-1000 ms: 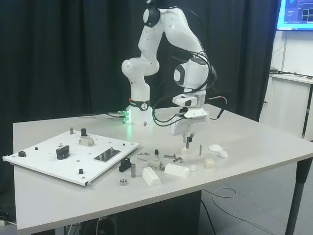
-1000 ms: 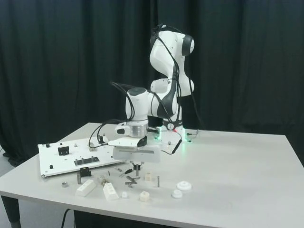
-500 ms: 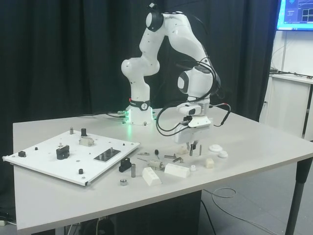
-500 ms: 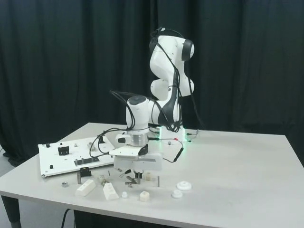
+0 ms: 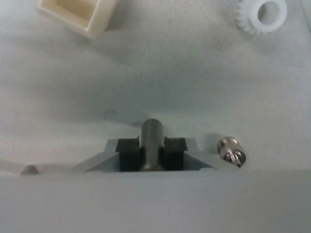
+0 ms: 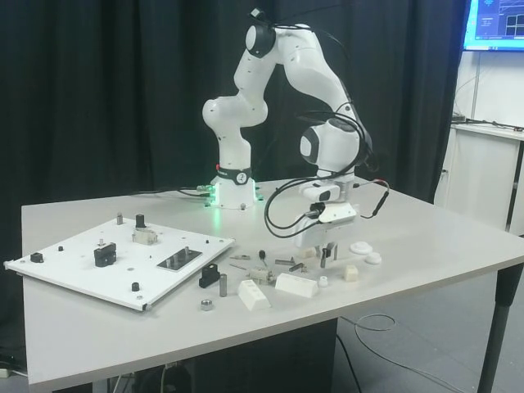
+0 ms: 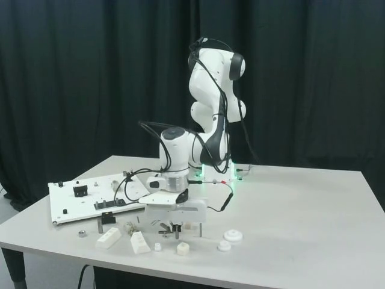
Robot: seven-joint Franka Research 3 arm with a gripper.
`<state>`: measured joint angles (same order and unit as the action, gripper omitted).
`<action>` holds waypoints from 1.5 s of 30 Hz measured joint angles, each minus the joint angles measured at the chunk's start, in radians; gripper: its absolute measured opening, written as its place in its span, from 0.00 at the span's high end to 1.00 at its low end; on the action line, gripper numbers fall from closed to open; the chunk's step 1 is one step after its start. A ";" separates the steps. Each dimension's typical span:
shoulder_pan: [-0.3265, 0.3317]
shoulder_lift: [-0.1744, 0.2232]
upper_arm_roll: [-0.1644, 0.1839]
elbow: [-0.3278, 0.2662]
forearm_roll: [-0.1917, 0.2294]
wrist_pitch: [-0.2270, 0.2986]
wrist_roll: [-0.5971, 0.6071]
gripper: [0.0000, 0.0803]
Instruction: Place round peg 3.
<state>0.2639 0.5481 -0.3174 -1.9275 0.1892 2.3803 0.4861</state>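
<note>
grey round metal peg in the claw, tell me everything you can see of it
The grey round metal peg is a short plain cylinder with a smooth dull sheen and a flat end. It stands upright, clamped between the two black pads of the claw, which is shut on it. In the first room view it hangs low over the grey table among loose small parts; whether its tip touches the table cannot be told.

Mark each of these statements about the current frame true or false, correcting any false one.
1. The gripper holds a grey metal round peg between its fingers. True.
2. The gripper hangs over the white assembly board. False: it is over the loose parts on the grey table, beside the board.
3. A white toothed gear lies on the table. True.
4. The arm's base light glows green. True.
5. The white open box-shaped part sits on the board. False: it lies on the table.
</note>
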 joint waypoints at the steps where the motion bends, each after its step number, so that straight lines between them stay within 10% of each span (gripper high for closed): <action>1: -0.001 0.001 0.001 0.001 0.000 0.000 0.000 0.87; 33: -0.023 0.025 0.015 0.031 0.020 -0.008 0.042 0.87; 34: -0.024 0.025 0.015 0.034 0.020 -0.011 0.043 0.26; 45: -0.034 0.024 0.008 0.101 0.020 -0.095 0.043 0.07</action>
<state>0.2303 0.5717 -0.3093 -1.8261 0.2091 2.2857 0.5294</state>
